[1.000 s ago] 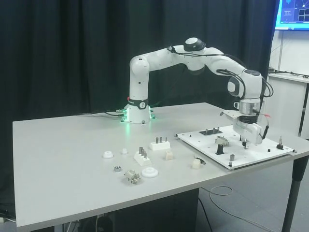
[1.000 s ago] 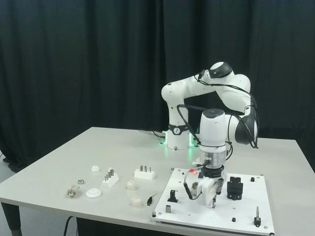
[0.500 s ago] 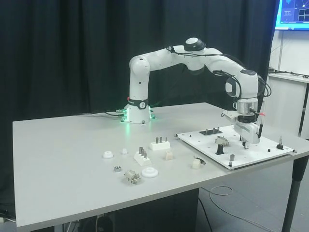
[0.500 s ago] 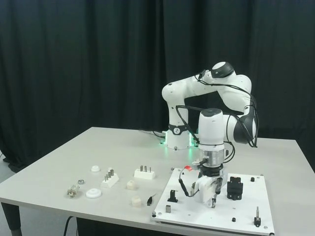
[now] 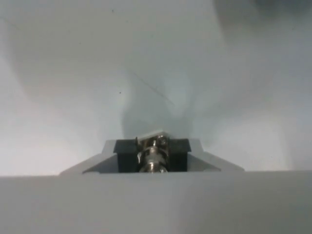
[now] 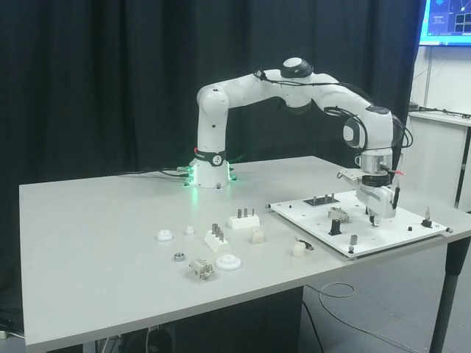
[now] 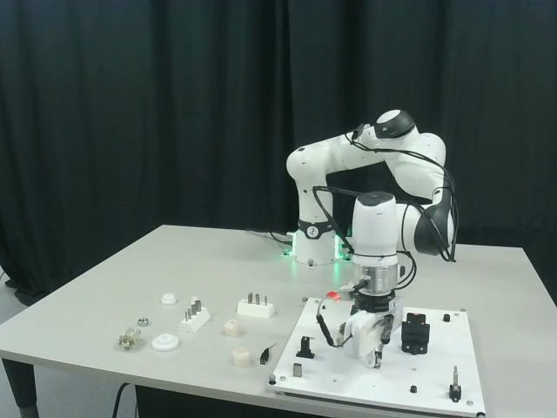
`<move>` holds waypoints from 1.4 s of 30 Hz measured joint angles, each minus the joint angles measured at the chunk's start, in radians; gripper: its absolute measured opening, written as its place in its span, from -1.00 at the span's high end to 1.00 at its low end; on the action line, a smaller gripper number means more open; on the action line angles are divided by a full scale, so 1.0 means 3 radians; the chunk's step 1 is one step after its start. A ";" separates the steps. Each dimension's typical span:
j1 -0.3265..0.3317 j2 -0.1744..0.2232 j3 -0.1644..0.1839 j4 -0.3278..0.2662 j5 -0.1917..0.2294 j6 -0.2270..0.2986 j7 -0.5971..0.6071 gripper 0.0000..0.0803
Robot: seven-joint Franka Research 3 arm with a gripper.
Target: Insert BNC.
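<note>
Having drifted slightly along the white board (image 6: pixel 412 234) since a second ago, now hanging low over its middle, wrist nearly upright. Carrying the BNC connector (image 5: pixel 154 157) pinched in the gripper (image 7: pixel 376 360), its metal barrel pointing down at bare board in the wrist view. Not yet showing any socket beneath the tip. Risking, by judgement, a jam or skewed entry through pressing down while misaligned; also risking the connector twisting in the grasp, with loose parts lying toward the grey table's (image 6: pixel 88 243) front edge.
</note>
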State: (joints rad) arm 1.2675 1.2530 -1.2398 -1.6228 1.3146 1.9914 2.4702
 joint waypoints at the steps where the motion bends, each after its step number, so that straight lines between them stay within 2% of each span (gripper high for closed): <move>1: 0.0000 0.0000 0.0000 0.0000 0.0000 0.0000 0.0000 0.69; 25: 0.0007 0.0009 -0.0006 -0.0007 -0.0001 -0.0002 -0.0029 0.69; 26: 0.0007 0.0013 -0.0006 -0.0008 -0.0001 0.0002 -0.0029 0.57; 34: 0.0007 0.0044 -0.0047 -0.0018 -0.0001 0.0042 0.0012 0.57; 35: 0.0007 0.0044 -0.0059 -0.0021 -0.0001 0.0046 0.0014 -0.78; 40: 0.0008 0.0043 -0.0147 -0.0026 -0.0001 0.0044 0.0014 -0.78; 41: 0.0008 0.0043 -0.0169 -0.0026 -0.0001 0.0039 0.0014 -0.95; 42: 0.0009 0.0043 -0.0191 -0.0026 -0.0001 0.0032 0.0010 -0.95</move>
State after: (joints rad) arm 1.2701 1.2660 -1.2971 -1.6306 1.3143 2.0009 2.4732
